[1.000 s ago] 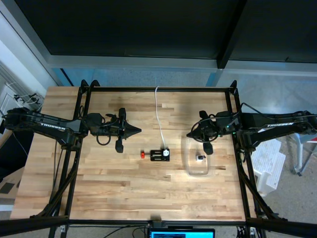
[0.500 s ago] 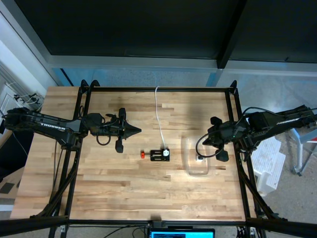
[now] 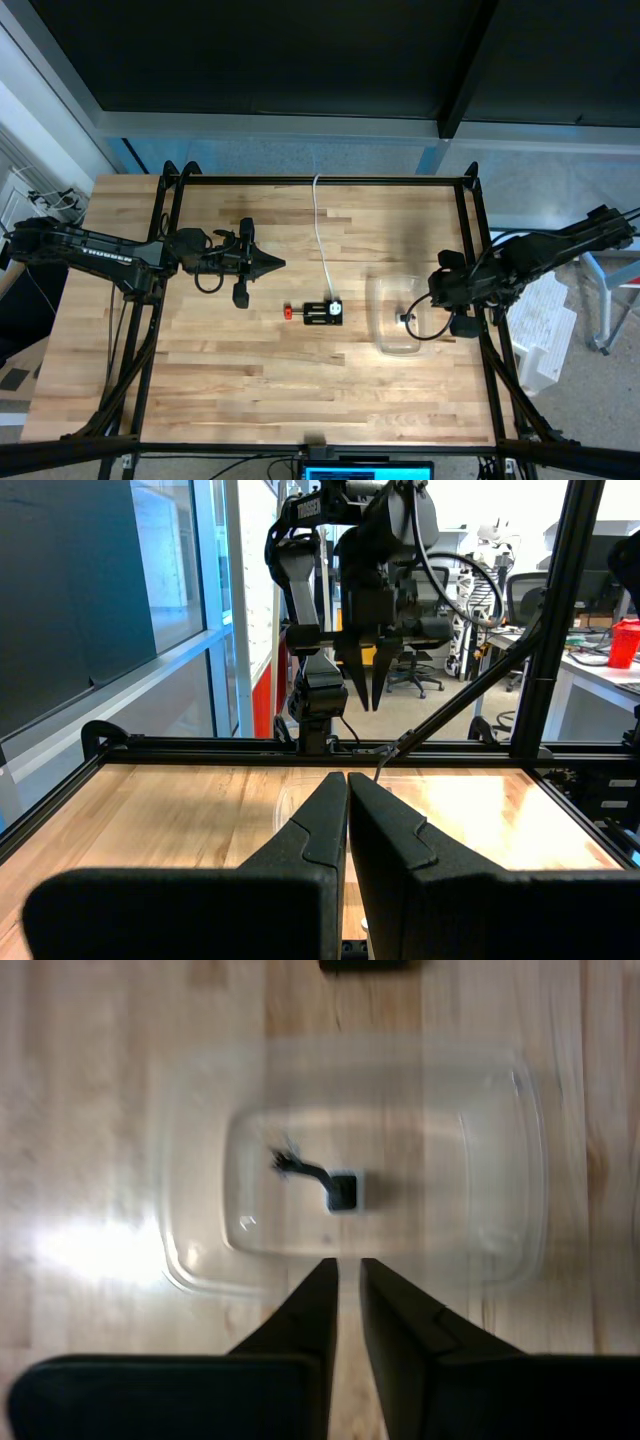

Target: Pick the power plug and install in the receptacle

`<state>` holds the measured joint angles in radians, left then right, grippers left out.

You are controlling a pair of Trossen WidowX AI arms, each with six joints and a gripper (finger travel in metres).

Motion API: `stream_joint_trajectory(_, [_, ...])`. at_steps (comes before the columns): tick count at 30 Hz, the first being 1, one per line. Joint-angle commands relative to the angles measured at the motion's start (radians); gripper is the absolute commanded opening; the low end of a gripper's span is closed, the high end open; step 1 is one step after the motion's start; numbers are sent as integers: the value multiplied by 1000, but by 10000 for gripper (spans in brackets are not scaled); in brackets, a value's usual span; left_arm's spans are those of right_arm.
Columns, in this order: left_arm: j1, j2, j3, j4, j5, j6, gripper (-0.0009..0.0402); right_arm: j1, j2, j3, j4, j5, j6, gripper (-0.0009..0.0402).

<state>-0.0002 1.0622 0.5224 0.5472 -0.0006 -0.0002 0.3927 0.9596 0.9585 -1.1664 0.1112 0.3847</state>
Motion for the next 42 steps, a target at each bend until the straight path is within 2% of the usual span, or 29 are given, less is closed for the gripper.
stream_joint_trajectory(1, [0,0,0,0,0,0,0,4,47,-6,-3,1,1,83])
stream_joint_trajectory(7, [0,0,0,0,0,0,0,15,70,-68,72,6,5,169])
stream_joint_trajectory(10, [0,0,0,0,0,0,0,18,70,-101,109,50,12,195])
stream_joint_trajectory(12, [0,0,0,0,0,0,0,18,70,-125,145,56,11,205])
stream_joint_trajectory(21, [0,0,0,0,0,0,0,21,99,-217,293,55,12,208])
stream_joint_trajectory(42, [0,0,0,0,0,0,0,21,200,-301,489,55,0,208])
